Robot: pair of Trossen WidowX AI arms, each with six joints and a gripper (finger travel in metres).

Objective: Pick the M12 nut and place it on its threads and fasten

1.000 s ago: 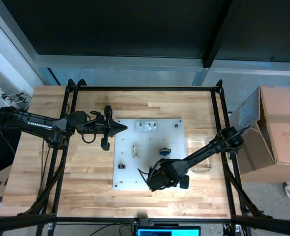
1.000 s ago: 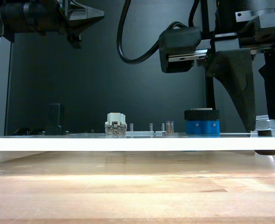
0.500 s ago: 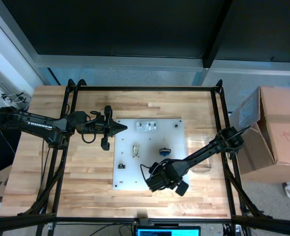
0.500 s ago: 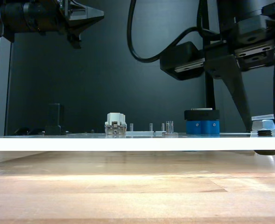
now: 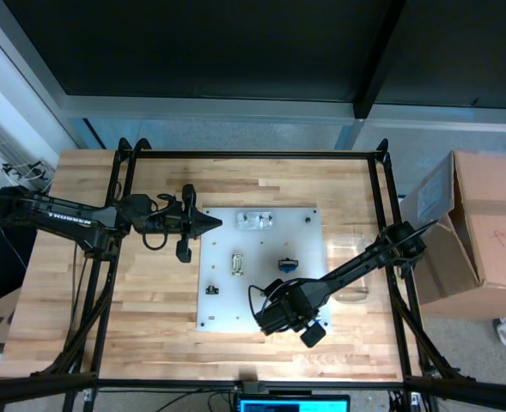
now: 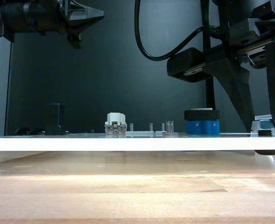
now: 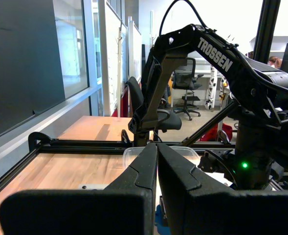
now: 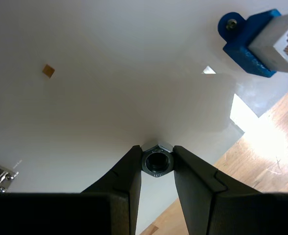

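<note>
Right gripper (image 6: 263,122) has twisted round with the nut (image 8: 157,160): a fastening turn looks under way.
Its fingers clamp the nut on its stud (image 6: 266,132) by the board's (image 5: 261,257) near edge. Ribs show below, so it isn't run down yet; the bore axis stands upright. Left gripper (image 5: 210,222), pinched shut on nothing, hovers at the board's far left corner.

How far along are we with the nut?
Done: nut sits on its stud, ribs showing beneath. In hand: right gripper clamps it. Left to do: running it down. The left gripper hovers shut by the board's far left edge.
</note>
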